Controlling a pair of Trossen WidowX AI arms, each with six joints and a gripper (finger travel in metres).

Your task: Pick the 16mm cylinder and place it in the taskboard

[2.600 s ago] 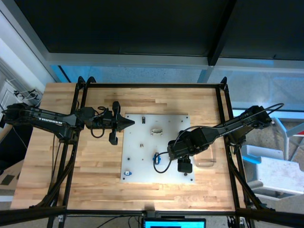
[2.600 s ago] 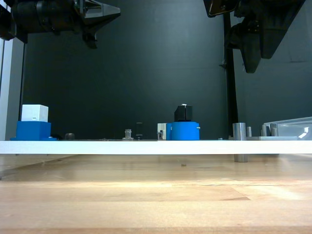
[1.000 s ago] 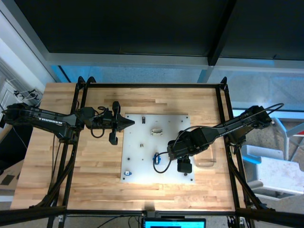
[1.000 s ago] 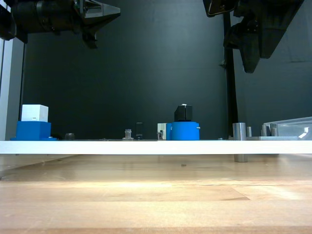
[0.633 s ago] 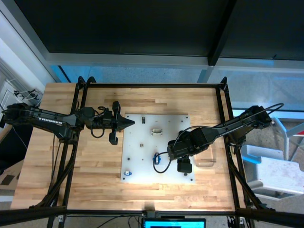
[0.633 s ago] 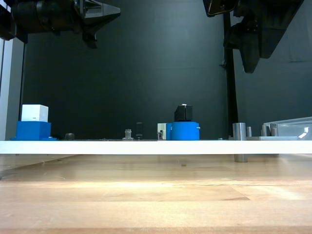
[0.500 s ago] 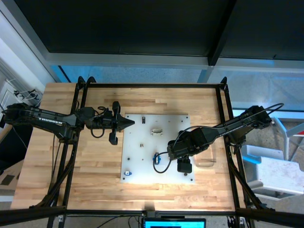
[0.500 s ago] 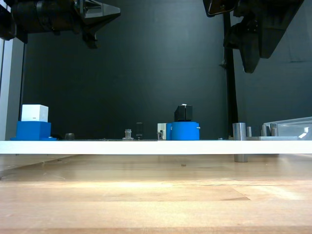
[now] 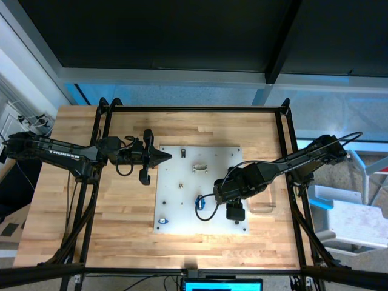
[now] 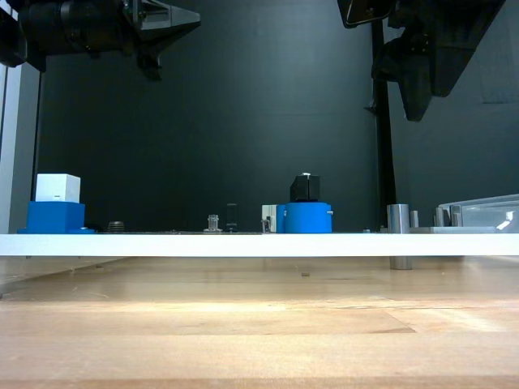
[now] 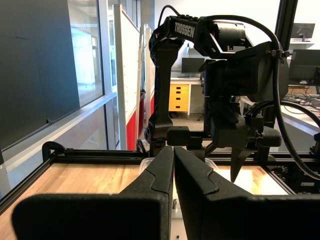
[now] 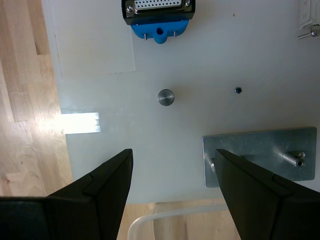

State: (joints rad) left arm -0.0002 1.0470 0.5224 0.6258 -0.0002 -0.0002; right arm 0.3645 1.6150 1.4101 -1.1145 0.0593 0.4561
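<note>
Black arms (image 9: 60, 153), white TROSSEN lettering (image 11: 185, 30), looped cables (image 11: 275, 90); black left claw (image 11: 173, 149), right claw (image 12: 173, 152).

left claw (image 11: 173, 165) hangs high, pressed closed; right claw (image 12: 172, 156), also high, points down, spread wide.

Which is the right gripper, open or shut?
Open: right gripper gapes above 16mm cylinder seated in taskboard; left gripper, shut, hangs by its left edge.

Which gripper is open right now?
The right gripper, above the taskboard: its fingers stand wide apart. The left gripper, raised at the board's left edge, has its fingers pressed together.
</note>
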